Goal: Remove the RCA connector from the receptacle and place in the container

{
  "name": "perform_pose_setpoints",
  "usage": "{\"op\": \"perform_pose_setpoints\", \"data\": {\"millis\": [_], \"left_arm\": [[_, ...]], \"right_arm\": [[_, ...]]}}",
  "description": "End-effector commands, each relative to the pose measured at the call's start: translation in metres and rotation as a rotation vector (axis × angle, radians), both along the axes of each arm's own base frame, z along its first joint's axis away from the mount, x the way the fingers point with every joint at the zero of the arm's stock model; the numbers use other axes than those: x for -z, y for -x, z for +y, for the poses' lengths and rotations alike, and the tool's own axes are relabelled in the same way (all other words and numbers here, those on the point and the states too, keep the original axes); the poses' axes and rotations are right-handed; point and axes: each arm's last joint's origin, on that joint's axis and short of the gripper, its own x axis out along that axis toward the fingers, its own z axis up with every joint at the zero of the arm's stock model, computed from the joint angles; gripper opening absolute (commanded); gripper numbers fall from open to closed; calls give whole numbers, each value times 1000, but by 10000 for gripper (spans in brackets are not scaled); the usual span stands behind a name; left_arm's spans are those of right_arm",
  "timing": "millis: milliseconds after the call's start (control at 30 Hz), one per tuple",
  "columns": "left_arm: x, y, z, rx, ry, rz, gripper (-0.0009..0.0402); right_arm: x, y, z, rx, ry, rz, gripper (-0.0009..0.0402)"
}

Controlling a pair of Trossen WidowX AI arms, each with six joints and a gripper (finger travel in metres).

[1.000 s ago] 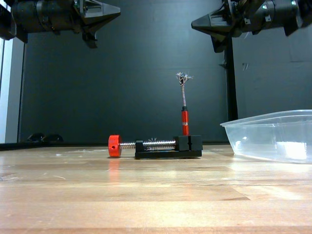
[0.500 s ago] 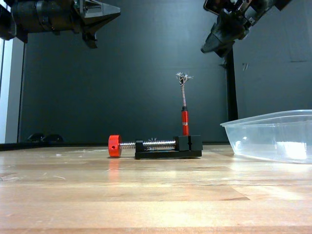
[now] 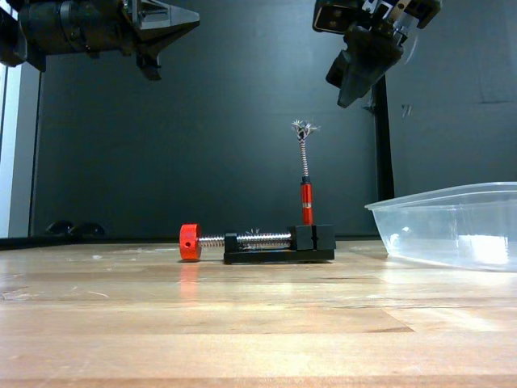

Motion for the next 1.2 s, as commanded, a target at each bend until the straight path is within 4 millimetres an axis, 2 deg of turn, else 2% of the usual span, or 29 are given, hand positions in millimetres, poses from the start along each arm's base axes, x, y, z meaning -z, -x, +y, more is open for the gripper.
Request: {"op": "perform_pose_setpoints", "data": {"millis": [33,133,433,567,967,1200], "left_arm": [[0,0,0,0,0,0,0],[0,0,0,0,0,0,0],[0,0,0,0,0,0,0],[0,0,0,0,0,0,0],[0,0,0,0,0,0,0],[0,0,0,0,0,0,0]], "right_arm": [[5,-7,7,-10,54,55,3],[9,-15,14,-26,71,104,28],[26,-42,23,43,81,157,150],[36,-50,25,58,76,188,180],[59,-70,32,68,76,234,188],[64,-72,32,81,90,205,188]]}}
